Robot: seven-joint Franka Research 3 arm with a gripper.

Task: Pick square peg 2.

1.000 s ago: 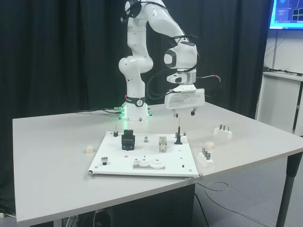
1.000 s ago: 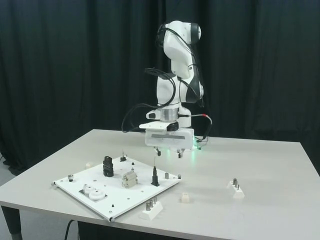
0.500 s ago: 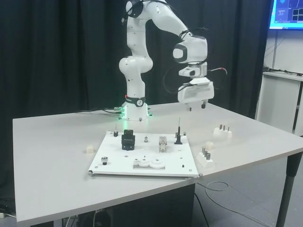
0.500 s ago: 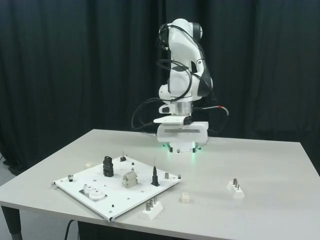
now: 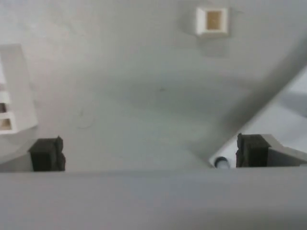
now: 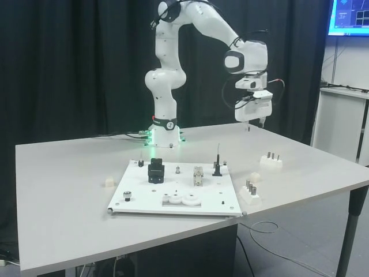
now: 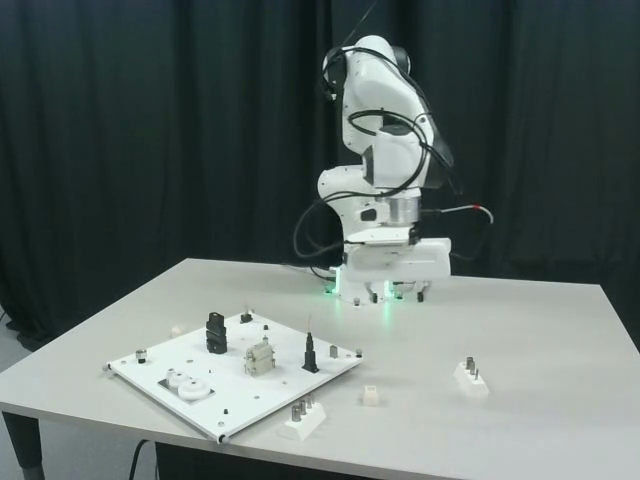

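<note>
A white holder with two upright grey pegs stands on the grey table, right of the white board. It also shows in the second room view as the holder. In the wrist view the holder shows square sockets at the picture's edge. I cannot tell which peg is square peg 2. My gripper hangs high above the table, behind the holder and beyond the board's far corner. The gripper is open. In the wrist view the gripper has nothing between its black fingertips.
A second white holder with three pegs sits at the board's near right corner. A small white block with a square hole lies between the holders. The board carries black fixtures, white gears and a thin upright pin.
The arm has swung away from above the board toward the two-peg holder's side and risen slightly. The fingers have stayed open and hold nothing.
</note>
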